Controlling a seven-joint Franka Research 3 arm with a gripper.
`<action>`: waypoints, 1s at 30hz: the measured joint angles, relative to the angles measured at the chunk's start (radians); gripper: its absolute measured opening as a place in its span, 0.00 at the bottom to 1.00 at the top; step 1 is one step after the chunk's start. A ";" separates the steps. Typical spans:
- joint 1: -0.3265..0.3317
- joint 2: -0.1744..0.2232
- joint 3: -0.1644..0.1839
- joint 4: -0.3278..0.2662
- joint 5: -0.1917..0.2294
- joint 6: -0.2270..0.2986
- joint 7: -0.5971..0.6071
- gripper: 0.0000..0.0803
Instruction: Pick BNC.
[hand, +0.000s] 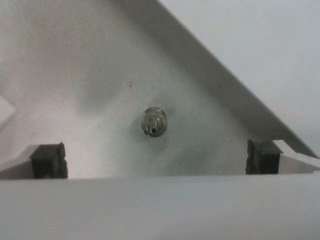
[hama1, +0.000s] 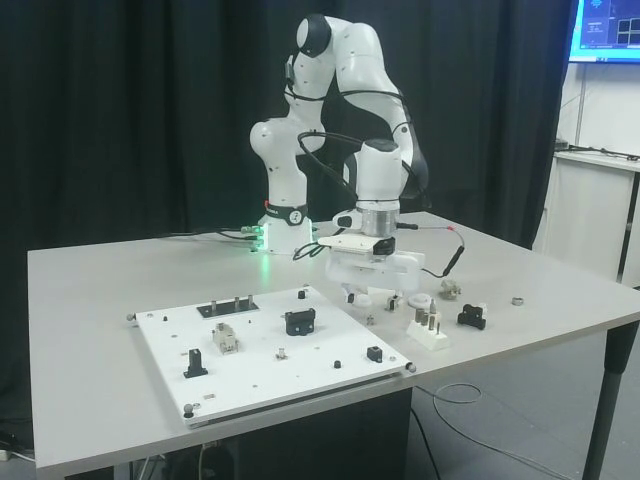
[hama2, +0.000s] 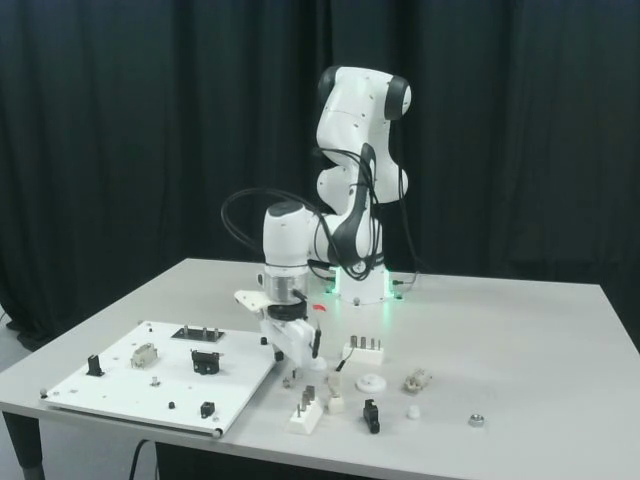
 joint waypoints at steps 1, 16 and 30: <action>-0.002 0.002 0.003 0.000 0.000 0.003 0.000 1.00; -0.006 0.025 0.010 0.000 0.010 0.033 0.000 1.00; -0.037 0.046 0.039 0.001 0.066 0.066 0.000 1.00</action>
